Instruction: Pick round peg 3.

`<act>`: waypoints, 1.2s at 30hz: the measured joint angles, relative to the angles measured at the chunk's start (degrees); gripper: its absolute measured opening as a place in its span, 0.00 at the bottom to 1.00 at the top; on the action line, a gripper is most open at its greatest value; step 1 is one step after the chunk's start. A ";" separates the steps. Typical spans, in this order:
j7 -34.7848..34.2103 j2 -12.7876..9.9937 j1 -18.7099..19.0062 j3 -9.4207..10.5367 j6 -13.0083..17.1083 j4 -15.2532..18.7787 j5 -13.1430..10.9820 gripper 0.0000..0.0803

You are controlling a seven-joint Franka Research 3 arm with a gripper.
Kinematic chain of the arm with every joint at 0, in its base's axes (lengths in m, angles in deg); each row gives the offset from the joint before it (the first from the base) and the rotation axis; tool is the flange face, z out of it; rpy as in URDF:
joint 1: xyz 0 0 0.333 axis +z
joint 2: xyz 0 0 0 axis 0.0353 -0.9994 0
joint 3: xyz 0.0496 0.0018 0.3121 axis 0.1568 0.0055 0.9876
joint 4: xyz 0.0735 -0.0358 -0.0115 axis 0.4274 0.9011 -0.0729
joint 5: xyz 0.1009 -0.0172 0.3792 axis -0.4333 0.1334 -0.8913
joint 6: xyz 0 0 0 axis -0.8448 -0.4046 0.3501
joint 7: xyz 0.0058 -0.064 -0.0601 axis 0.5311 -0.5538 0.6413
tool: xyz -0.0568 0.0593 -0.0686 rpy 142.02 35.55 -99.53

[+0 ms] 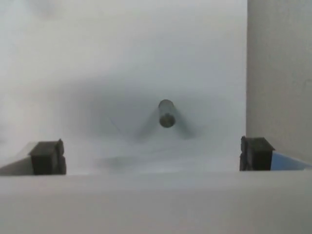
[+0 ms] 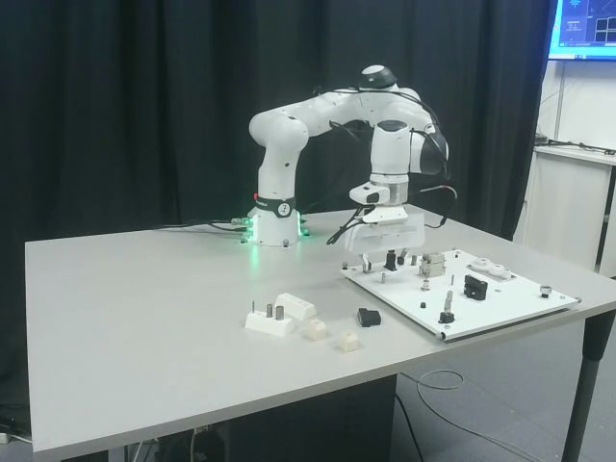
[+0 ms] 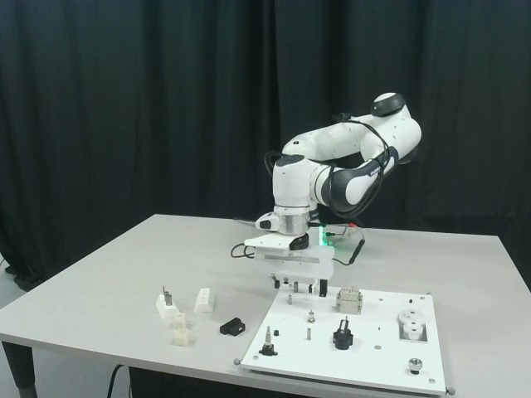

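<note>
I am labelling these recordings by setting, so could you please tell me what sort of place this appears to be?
Probably a robotics lab or test cell. A white arm is bolted on a grey table, black curtains close off the background, and a white board carries small fixtures and pegs for assembly trials.

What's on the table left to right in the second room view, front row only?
White block holding a small dark pin → white rectangular block → small black clip-like part → white board with mounted parts.
</note>
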 joint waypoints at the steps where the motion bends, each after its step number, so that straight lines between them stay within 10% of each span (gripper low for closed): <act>1: -0.04 0.00 0.04 -0.15 -0.10 0.00 0.11 0.99; 36: -0.85 0.00 0.55 -2.96 -1.56 0.13 0.60 1.00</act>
